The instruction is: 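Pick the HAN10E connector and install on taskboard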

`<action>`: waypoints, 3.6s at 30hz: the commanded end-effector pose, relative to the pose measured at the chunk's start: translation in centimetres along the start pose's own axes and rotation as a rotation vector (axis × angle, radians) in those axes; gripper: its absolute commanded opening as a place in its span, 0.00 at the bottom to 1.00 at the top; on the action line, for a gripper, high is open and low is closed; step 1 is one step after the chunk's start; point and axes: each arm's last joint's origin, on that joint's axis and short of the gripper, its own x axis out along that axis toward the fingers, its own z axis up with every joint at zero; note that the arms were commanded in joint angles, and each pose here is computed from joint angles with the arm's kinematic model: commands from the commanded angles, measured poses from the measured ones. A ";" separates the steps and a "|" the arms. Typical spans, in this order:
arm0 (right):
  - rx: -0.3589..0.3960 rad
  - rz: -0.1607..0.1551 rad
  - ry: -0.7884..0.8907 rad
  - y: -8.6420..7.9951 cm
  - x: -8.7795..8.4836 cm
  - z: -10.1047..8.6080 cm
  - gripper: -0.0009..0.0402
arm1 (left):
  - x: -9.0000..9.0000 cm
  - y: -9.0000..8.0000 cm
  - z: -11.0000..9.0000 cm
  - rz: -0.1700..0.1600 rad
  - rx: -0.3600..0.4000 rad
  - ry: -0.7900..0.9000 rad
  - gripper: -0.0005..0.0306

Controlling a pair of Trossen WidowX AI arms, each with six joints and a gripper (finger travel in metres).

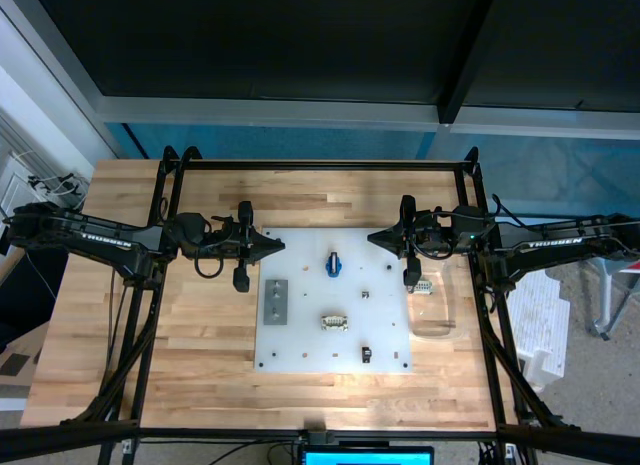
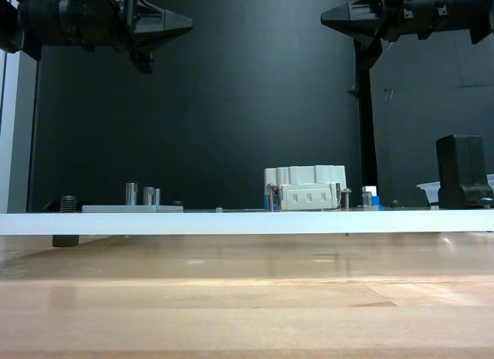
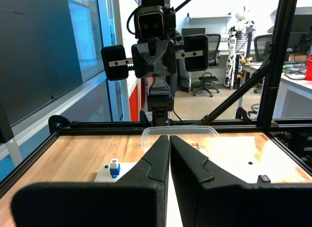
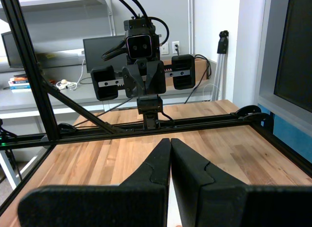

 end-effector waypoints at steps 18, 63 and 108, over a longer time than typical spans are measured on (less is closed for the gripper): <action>0.004 -0.003 0.018 0.0 0.0 0.3 0.02 | 0.0 0.0 0.0 0.000 0.000 0.000 0.02; -0.030 -0.099 1.012 0.0 -4.5 1.5 0.02 | 0.0 0.0 0.0 0.000 0.000 0.000 0.02; -0.078 -0.119 1.414 1.6 -2.9 -6.3 0.65 | 0.0 0.0 0.0 0.000 0.000 0.002 0.02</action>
